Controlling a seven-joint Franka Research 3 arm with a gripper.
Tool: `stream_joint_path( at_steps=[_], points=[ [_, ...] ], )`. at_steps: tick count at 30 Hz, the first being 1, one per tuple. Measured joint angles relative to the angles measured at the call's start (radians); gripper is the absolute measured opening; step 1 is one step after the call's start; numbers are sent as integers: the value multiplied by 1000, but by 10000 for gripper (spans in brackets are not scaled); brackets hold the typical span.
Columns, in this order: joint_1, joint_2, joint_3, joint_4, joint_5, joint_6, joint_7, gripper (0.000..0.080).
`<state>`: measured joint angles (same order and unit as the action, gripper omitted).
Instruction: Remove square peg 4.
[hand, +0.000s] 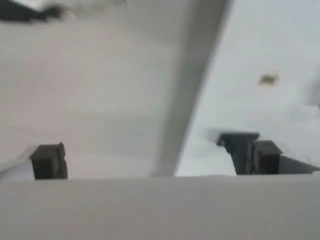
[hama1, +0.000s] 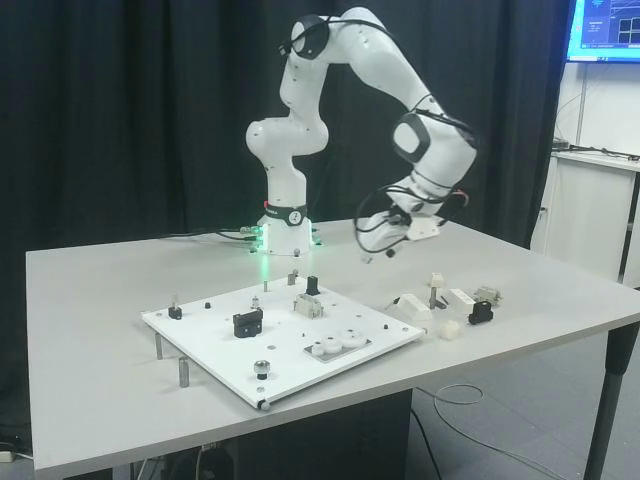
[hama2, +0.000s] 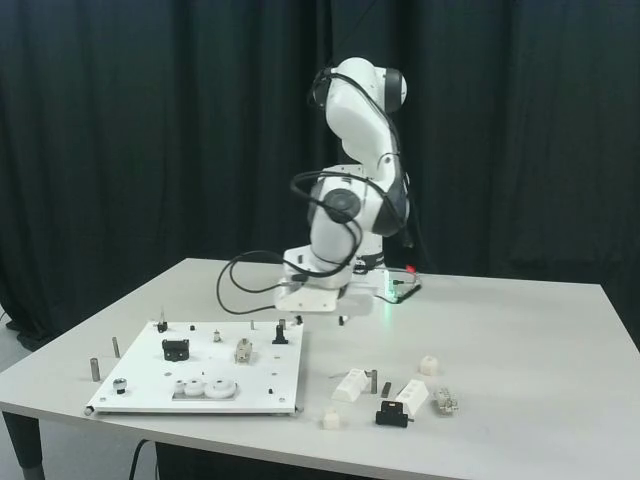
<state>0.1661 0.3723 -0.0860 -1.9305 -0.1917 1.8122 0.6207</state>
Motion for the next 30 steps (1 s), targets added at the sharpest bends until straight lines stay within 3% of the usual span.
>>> stream_joint_path(
  at_steps=[15, 30],
  points=[
    [-135, -117, -8, -164, -38, -17, -108, 800],
    [-148, -192, -110, -328, -53, 122, -184, 800]
  ],
)
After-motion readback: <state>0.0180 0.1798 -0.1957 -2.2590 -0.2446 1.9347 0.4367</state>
